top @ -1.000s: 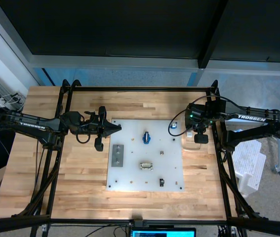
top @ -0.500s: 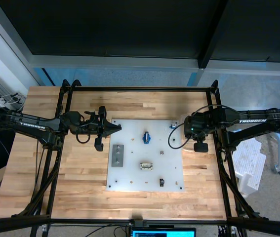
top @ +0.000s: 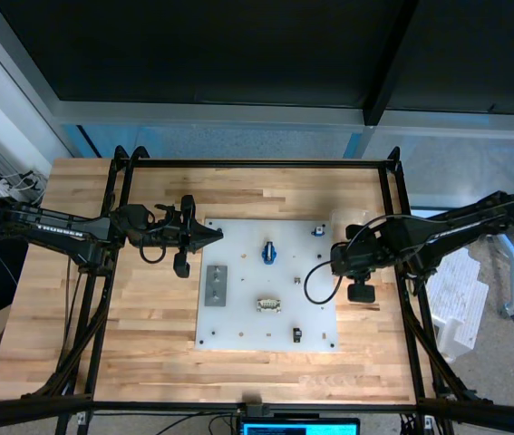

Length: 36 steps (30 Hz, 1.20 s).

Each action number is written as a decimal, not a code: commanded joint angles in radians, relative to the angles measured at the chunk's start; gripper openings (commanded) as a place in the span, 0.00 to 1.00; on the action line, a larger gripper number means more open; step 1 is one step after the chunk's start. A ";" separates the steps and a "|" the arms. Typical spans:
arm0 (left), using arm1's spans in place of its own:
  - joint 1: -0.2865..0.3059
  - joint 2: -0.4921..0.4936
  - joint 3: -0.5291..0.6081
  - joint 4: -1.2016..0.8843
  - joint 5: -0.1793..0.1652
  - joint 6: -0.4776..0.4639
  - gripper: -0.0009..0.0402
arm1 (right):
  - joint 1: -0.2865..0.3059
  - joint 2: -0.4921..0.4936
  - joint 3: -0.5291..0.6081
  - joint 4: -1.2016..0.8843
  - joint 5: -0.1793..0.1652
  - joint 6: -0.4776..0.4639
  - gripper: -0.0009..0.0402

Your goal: Pick the USB connector and install on taskboard

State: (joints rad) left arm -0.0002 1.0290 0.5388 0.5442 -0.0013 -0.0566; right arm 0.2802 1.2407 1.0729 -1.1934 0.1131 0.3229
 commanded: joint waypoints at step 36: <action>0.000 0.000 0.000 0.000 0.000 0.000 0.02 | 0.248 0.541 0.513 -0.018 -0.002 0.206 0.02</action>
State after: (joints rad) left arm -0.0002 1.0290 0.5388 0.5442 -0.0013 -0.0566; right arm 0.5259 1.7733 1.5772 -1.2118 0.1123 0.5266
